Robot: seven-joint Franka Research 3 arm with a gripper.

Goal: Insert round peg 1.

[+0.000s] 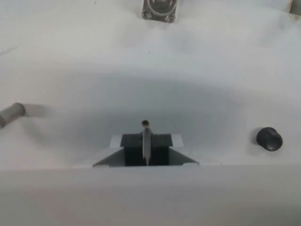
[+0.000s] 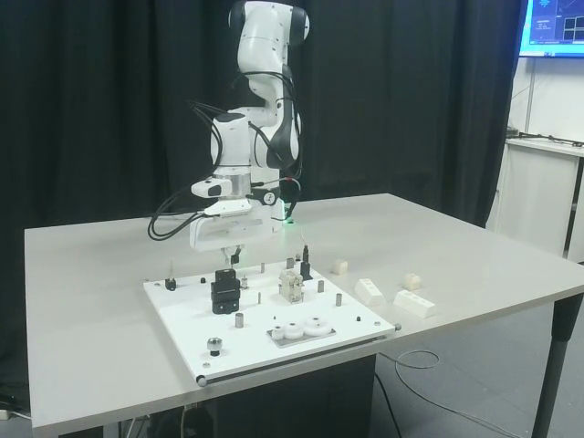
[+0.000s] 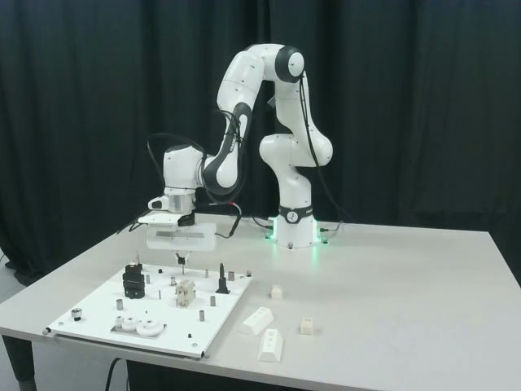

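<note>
So the white arm (image 3: 244, 106) was leaning out over the white board (image 2: 265, 315) that sat on the grey desk (image 2: 438, 246), with the gripper (image 1: 146, 150) hanging a bit above the board's back half, not touching it. In the first room view that put the gripper (image 2: 233, 251) left of centre in the frame; in the second room view it (image 3: 181, 257) was in the left half, about mid-height.

The fingers (image 1: 160, 141) were closed on a thin round peg (image 1: 146, 141), which stood upright between them with its tip poking out below. In the wrist shot the peg sat dead centre, slightly below the middle of the frame, over bare white board. I couldn't make out any hole under it.

Other stuff in the wrist frame: a black knob (image 1: 269, 139) at the right edge, the end of a grey cylinder (image 1: 11, 113) at the left edge, and a metal fitting with screws (image 1: 159, 10) at the top.

On the board there was a black block (image 2: 225, 290) just below the gripper, plus white gears (image 2: 304, 328) near the front edge. A few white blocks (image 3: 269, 330) sat on the desk, off to the right of the board.
</note>
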